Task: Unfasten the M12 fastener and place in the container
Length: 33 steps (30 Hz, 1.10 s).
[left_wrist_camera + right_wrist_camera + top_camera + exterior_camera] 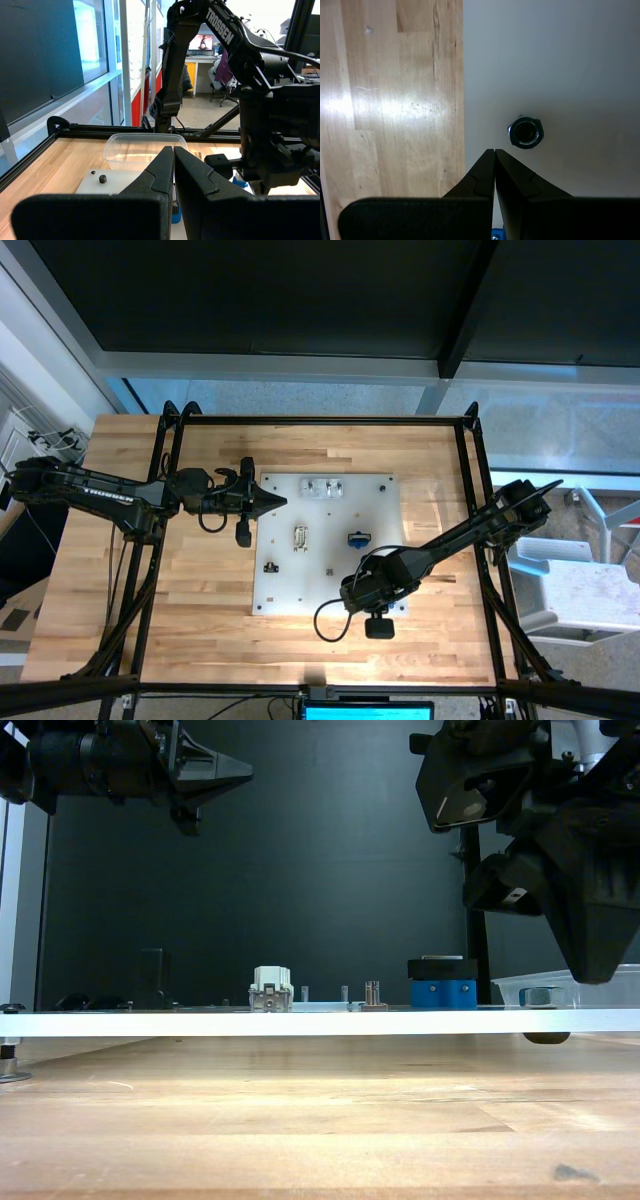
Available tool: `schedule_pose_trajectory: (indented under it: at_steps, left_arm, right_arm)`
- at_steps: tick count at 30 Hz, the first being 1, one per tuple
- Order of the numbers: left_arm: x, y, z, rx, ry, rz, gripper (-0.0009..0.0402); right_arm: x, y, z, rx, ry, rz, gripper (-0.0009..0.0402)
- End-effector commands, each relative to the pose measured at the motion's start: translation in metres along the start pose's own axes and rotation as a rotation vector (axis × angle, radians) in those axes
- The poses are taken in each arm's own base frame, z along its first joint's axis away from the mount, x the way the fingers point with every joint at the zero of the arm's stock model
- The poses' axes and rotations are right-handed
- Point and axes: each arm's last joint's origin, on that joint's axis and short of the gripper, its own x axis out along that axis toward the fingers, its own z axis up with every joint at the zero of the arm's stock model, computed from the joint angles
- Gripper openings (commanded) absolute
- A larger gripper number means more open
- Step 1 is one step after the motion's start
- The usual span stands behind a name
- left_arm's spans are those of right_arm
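Note:
The M12 fastener (525, 132), a small hex nut with a dark centre, sits on the white board (560, 60). In the low view the nut (541, 995) shows in front of the clear container (610, 982); I cannot tell whether it is on its stud. My right gripper (494, 150) points down at the board, shut on nothing, with its tips just beside the nut and apart from it. It hangs over the board's near right part (375, 595). My left gripper (280, 502) is shut and empty, parked high at the board's left edge. The container (145, 147) looks empty in the left wrist view.
A blue-and-white part (358, 538) and a white connector (300, 538) stand mid-board, with a small silver post (372, 992) between them in the low view. A black frame (320, 420) rings the wooden table. Bare wood lies in front of the board.

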Motion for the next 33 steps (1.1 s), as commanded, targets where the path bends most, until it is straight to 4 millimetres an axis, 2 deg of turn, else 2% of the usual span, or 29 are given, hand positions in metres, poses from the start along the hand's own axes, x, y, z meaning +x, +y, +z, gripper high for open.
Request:
schedule_pose_trajectory:
  at_steps: [1,33]
  left_arm:
    - [0.0000,0.0000,0.0000,0.000,0.000,0.000,0.0000]
    - [0.0000,0.0001,0.0000,0.000,0.000,0.000,0.0000]
  right_arm:
    - [0.0002,-0.0002,0.0002,0.009,0.000,-0.003,0.0000]
    - [0.0063,0.0009,0.0017,-0.007,-0.001,-0.003,0.0000]
